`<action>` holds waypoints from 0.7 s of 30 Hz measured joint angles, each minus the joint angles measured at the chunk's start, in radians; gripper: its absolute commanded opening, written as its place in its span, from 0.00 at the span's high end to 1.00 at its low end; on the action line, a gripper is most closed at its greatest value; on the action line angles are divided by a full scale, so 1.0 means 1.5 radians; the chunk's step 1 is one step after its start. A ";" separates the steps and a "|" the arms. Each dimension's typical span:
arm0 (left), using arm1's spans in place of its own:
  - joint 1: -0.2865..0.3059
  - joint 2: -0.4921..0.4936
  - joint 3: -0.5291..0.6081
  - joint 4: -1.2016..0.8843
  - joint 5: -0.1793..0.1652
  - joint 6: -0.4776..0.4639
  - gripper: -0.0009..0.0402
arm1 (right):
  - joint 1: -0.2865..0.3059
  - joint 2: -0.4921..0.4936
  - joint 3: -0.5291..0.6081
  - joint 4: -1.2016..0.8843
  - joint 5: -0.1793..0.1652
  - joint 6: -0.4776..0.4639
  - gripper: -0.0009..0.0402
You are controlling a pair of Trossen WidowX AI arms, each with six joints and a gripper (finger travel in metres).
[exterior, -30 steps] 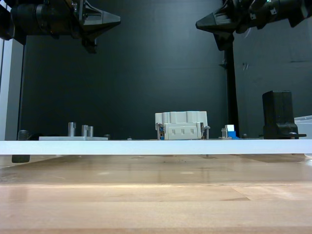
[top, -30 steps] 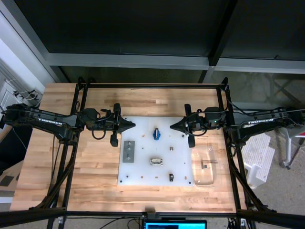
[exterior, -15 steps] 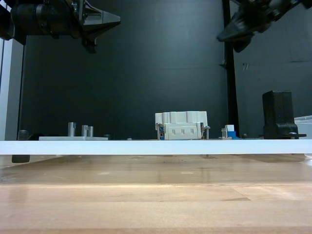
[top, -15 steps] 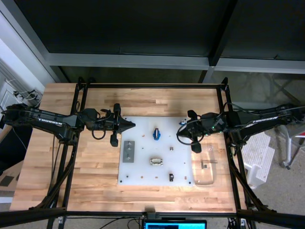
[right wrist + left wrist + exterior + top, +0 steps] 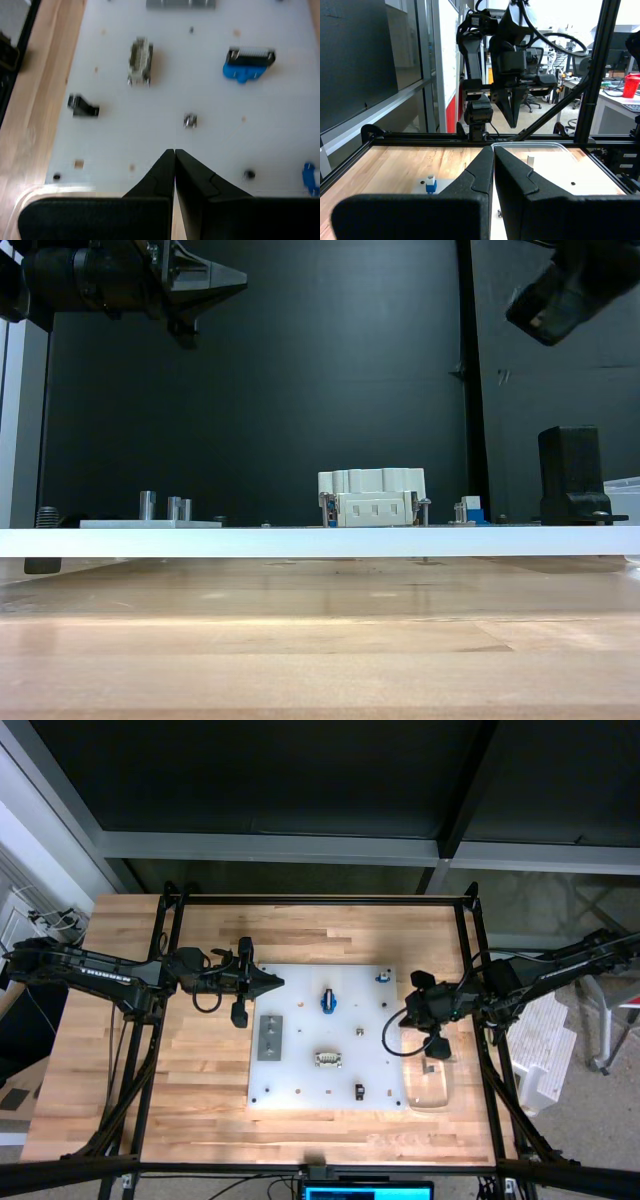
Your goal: Pick the 16mm bar and install on taskboard
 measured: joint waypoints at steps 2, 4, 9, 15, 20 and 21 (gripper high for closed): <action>0.000 0.000 0.000 0.000 0.000 0.000 0.98 | 0.016 0.000 0.001 -0.022 -0.001 0.014 0.98; 0.000 0.000 0.000 0.000 0.000 0.000 0.98 | 0.033 0.000 0.001 -0.043 0.000 0.028 0.98; 0.000 0.000 0.000 0.000 0.000 0.000 0.98 | 0.063 0.001 0.001 -0.082 0.000 0.062 0.98; 0.000 0.000 0.000 0.000 0.000 0.000 0.98 | 0.089 0.003 0.001 -0.121 0.003 0.105 0.98; 0.000 0.000 0.000 0.000 0.000 0.000 0.98 | 0.121 0.020 0.001 -0.151 0.016 0.143 0.98; 0.000 0.000 0.000 0.000 0.000 0.000 0.98 | 0.129 0.024 0.001 -0.153 0.017 0.152 0.98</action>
